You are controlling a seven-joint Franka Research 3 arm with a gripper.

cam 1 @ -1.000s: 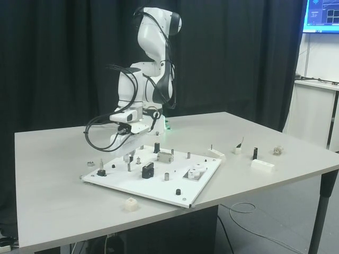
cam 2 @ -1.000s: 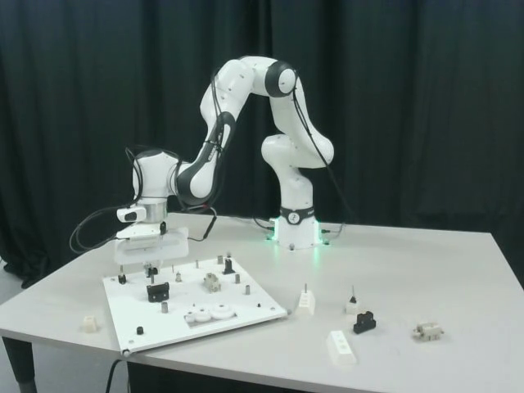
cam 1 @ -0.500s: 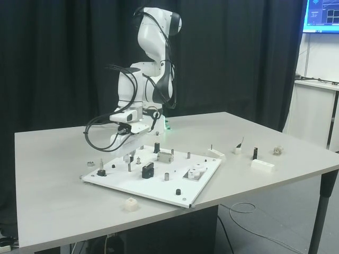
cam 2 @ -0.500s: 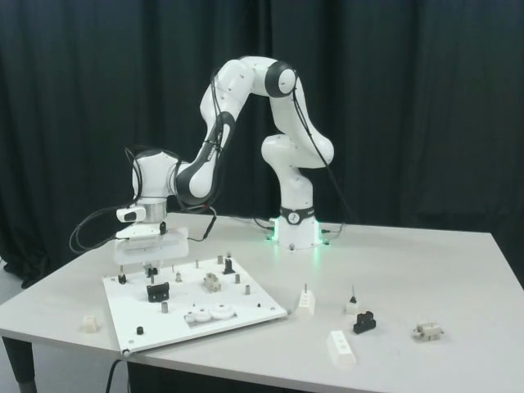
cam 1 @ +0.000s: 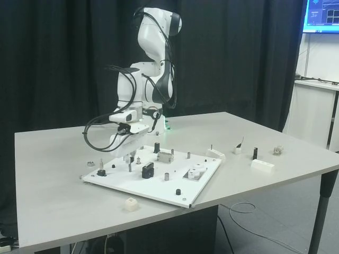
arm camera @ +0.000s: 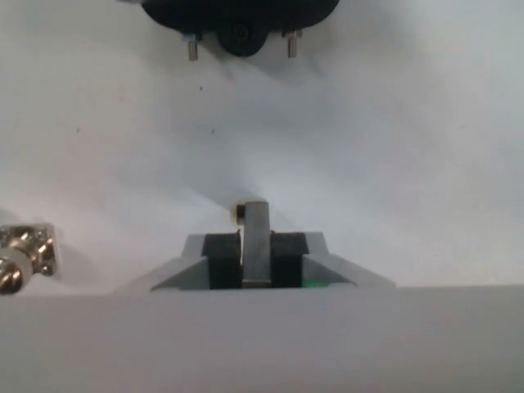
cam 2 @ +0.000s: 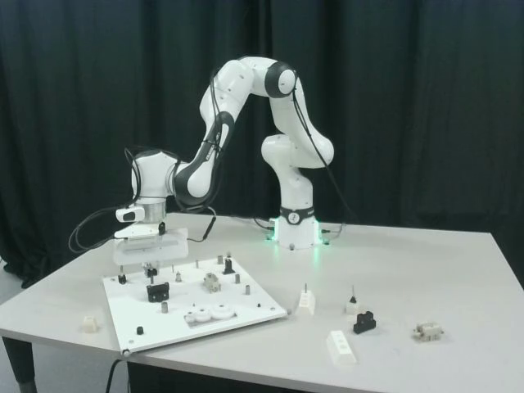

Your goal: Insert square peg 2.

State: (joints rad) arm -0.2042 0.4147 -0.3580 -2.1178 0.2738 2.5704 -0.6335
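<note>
the gripper (arm camera: pixel 256 260) is closed on a slim grey square peg (arm camera: pixel 256 237), held upright between the black finger pads (arm camera: pixel 219 258), as the wrist view shows. the peg's lower end sits at the surface of the white assembly board (cam 1: pixel 159 188), where a small hole (arm camera: pixel 238 214) shows just beside its tip; whether the tip has entered cannot be told.

taking the board as landmark: the gripper hangs low over the board's rear part, on the side nearest the arm's base, in the first room view (cam 1: pixel 128 156). a black bracket (arm camera: pixel 239 18) stands on the board a little way from the peg, toward the board's middle, and a metal connector (arm camera: pixel 24 255) lies on the board off to one side of the gripper.

judgement: the step in hand is the insertion itself, with the peg carried to its seat and not visibly driven home. the next move calls for fine alignment of the peg's flats with the hole, then a straight downward push with the peg kept vertical; any tilt risks jamming.
</note>
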